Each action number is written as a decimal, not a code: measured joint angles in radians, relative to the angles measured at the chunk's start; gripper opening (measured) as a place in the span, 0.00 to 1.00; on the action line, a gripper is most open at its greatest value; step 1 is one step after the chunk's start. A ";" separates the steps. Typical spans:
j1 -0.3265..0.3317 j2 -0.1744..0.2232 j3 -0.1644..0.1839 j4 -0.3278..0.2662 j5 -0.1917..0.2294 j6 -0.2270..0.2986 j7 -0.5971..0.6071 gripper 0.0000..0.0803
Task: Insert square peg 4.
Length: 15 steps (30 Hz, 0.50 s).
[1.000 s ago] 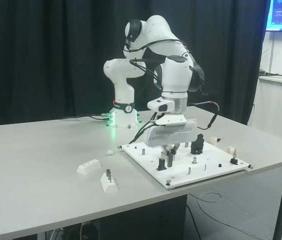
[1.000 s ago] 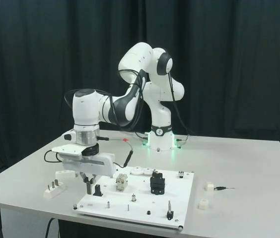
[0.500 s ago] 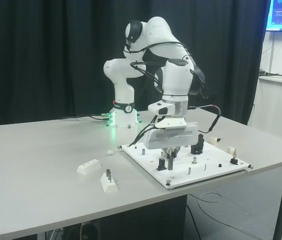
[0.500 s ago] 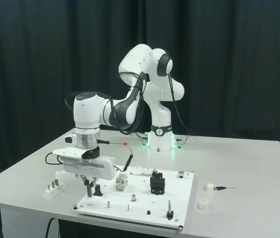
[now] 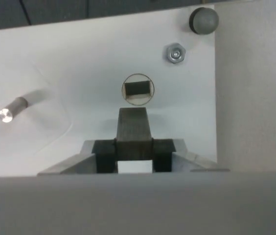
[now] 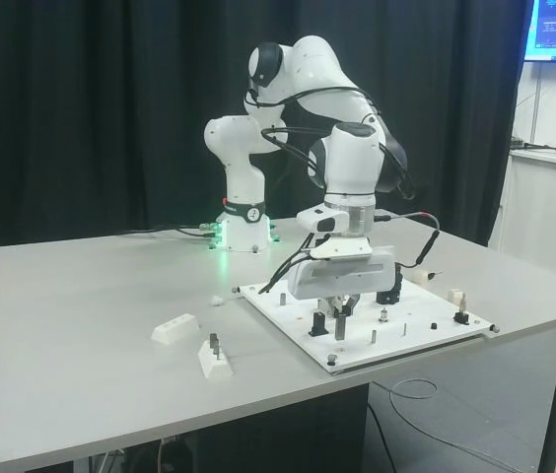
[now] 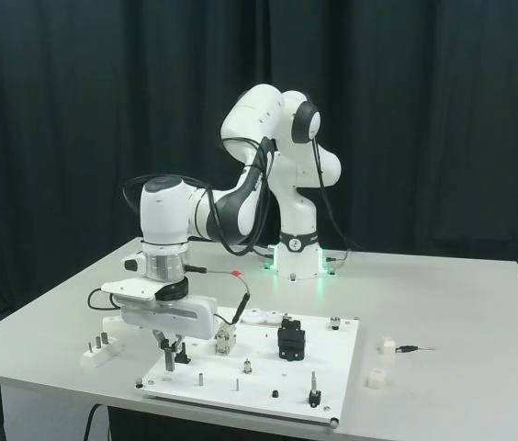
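Peg point(image 5: 134, 133), dark and square, sits clamped in the gripper point(image 5: 134, 164) just above the white board's point(image 5: 79, 63) empty square socket point(image 5: 138, 89).

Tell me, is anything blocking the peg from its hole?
No, nothing visible does. The gripper holds the square peg just short of the square hole, with only bare white board between them.

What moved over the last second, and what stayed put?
The pincer carried the square peg sideways along the white board, away from the holder blocks on the table, keeping its grip. Its square hole remains unfilled. Board, blocks and loose parts did not move.
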 joint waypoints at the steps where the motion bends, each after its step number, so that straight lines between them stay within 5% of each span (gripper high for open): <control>1: 0.000 0.001 0.000 0.000 0.000 0.001 0.001 0.19; 15: 0.001 0.013 0.000 0.002 0.000 0.020 0.002 0.19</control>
